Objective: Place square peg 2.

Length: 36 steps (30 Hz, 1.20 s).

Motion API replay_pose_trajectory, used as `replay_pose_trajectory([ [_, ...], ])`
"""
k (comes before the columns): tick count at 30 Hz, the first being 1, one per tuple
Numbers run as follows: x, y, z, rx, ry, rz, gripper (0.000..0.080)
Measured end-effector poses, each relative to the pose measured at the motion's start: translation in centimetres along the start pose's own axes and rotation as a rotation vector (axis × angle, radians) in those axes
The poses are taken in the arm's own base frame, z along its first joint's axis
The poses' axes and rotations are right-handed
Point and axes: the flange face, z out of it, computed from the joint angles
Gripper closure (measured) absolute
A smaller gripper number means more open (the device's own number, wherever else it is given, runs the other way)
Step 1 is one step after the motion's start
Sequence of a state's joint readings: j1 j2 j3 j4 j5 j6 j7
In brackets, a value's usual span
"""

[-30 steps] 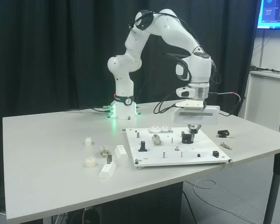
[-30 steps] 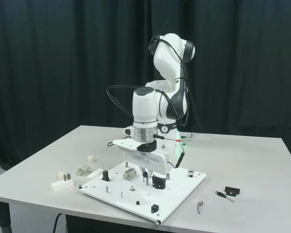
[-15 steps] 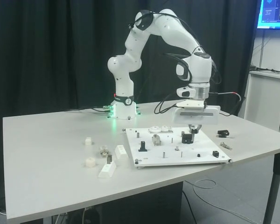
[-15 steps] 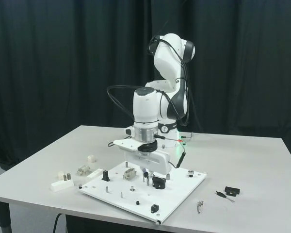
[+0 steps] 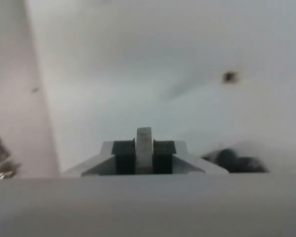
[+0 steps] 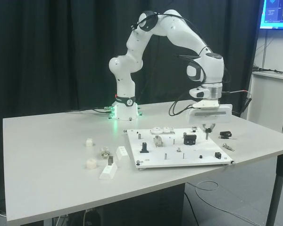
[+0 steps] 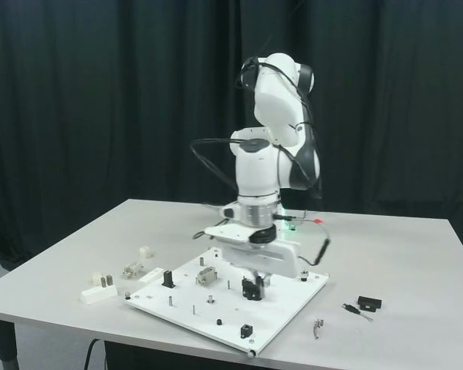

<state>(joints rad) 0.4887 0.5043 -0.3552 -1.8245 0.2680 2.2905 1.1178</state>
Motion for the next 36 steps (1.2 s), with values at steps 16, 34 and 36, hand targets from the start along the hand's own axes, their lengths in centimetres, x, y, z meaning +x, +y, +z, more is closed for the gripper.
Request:
replay_pose_trajectory([
  [16,-9.7,-1.8,0.7,-0.010,-0.009,-0.012,0.0731],
  [34,-15.5,-1.5,3.3,0.028,0.046,-0.008,0.0731],
  [36,-16.0,-1.4,3.7,0.031,0.049,-0.008,0.0731],
])
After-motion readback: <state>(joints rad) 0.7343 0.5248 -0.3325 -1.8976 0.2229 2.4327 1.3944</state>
